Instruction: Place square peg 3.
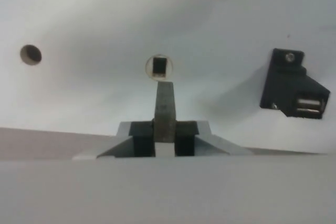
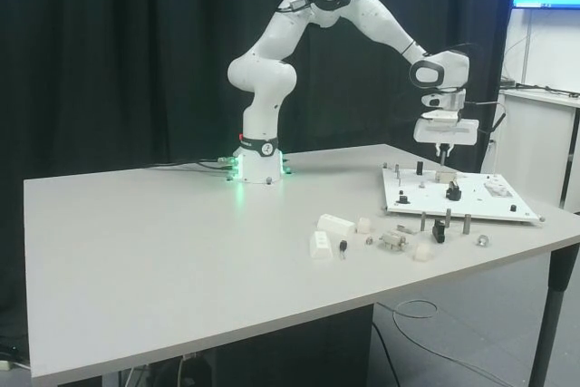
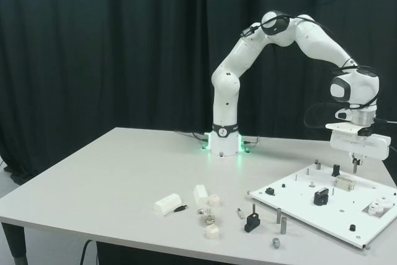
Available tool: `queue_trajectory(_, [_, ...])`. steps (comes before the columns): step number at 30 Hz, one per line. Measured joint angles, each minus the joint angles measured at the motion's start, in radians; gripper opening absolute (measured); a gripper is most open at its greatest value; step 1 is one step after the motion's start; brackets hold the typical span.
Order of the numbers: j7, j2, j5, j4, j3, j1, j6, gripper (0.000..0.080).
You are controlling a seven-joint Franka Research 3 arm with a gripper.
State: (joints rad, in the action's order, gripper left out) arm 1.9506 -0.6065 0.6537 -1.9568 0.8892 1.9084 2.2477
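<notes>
Square peg 3 (image 1: 164, 109) is held upright in the closed gripper (image 1: 164, 139), long axis vertical, above the white board (image 2: 471, 201). The square hole (image 1: 158, 66) is seen just beyond the peg's tip, nearly aligned.

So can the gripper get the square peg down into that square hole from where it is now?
Probably yes. The gripper, shut on the square peg, hangs above the white board, the peg's tip just short of the square hole; nothing lies between them.
</notes>
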Motion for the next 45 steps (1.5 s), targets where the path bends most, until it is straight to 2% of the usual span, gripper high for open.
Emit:
queue_trajectory(22, [0.026, 0.003, -0.033, 0.0, 0.001, 0.001, -0.002, 0.0075])
queue_trajectory(45, [0.026, 0.003, -0.038, 0.001, 0.011, 0.001, -0.002, 0.0075])
